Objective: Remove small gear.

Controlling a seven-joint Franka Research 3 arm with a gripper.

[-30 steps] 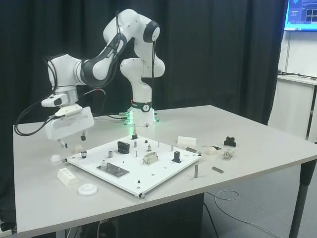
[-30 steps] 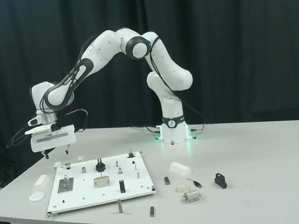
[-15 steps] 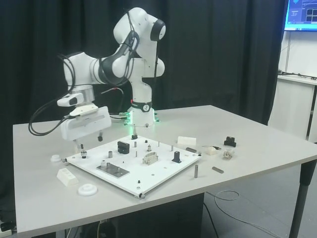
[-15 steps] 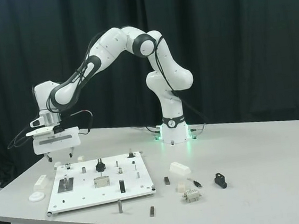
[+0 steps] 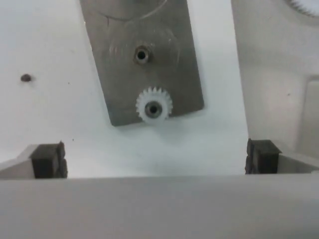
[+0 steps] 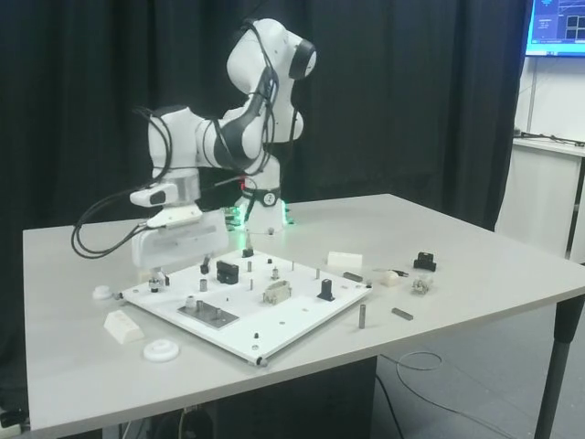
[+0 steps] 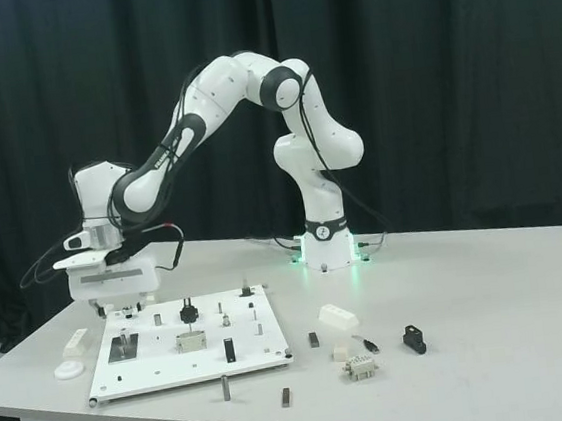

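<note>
I see my gripper [image 5: 154, 159] spread wide and holding nothing, its ribbed black pads [image 5: 49, 160] hanging clear above the white board [image 5: 55, 114]. The small gear [image 5: 154, 105], white and finely toothed, sits on its peg near the edge of a dull, scuffed grey plate [image 5: 169, 55], at twelve o'clock from the midpoint between the fingertips.

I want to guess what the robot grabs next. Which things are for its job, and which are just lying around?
For the job: small gear, its grey plate, open fingers.

Lying around: big white gear, white blocks, black clip, loose pins.
</note>
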